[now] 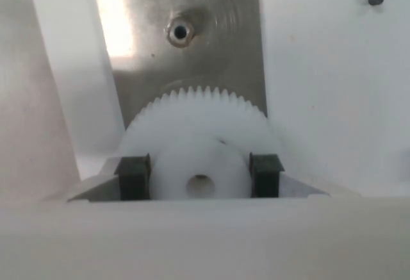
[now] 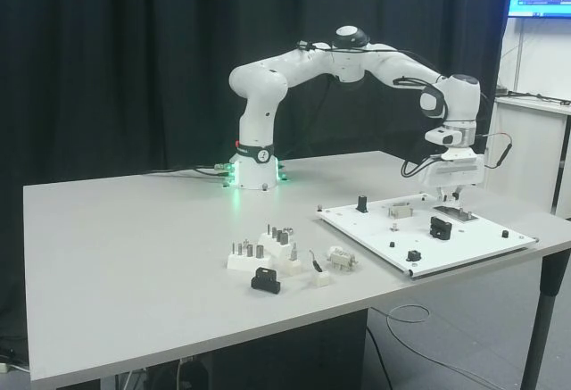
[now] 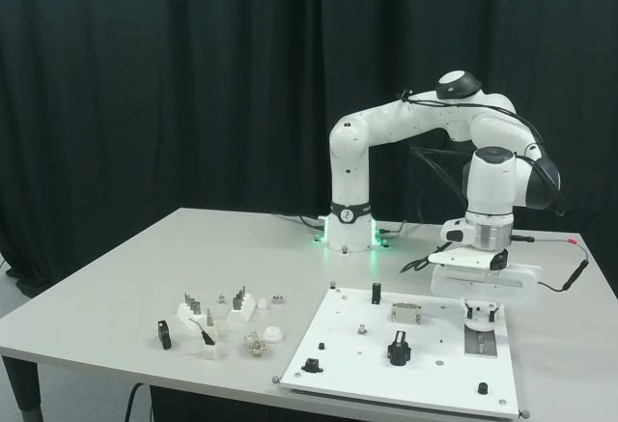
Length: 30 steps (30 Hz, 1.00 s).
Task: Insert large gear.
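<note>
In the wrist view a large white gear (image 1: pixel 200 140) with fine teeth sits between my two black fingertips (image 1: pixel 136 176), which press on its hub from both sides. The gripper (image 1: pixel 200 177) is shut on it. Beyond the gear lies a grey metal plate (image 1: pixel 192 43) with a round hole (image 1: pixel 180 32) in it, set on the white board (image 1: pixel 333 81). From the room views the gripper (image 2: pixel 451 195) (image 3: pixel 480 318) hangs just above that metal plate (image 3: pixel 482 343) at the board's (image 3: pixel 406 369) right side. The gear itself is too small to see there.
On the white board stand several black fittings (image 3: pixel 398 351) and a small grey block (image 3: pixel 404 313). To the left of the board, white holders with grey pegs (image 3: pixel 212 308), a black part (image 3: pixel 164 333) and a small white piece (image 3: pixel 273 334) lie on the grey table (image 3: pixel 126 296).
</note>
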Available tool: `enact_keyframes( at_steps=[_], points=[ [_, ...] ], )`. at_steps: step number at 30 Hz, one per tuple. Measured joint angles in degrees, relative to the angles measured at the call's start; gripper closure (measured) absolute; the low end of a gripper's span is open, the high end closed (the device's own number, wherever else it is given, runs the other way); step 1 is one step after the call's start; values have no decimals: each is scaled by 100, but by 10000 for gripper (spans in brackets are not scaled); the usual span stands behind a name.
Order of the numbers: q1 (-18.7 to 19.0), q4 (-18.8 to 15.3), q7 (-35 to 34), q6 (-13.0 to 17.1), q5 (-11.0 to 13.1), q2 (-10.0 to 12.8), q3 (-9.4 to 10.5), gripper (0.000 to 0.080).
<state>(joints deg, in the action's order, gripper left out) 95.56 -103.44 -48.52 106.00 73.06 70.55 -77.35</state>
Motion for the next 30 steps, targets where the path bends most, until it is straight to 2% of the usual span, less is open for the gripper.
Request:
enact_keyframes(
  at_steps=[30],
  points=[
    [-93, -5, 255, -71, 84, -80, 38, 473]
  ],
)
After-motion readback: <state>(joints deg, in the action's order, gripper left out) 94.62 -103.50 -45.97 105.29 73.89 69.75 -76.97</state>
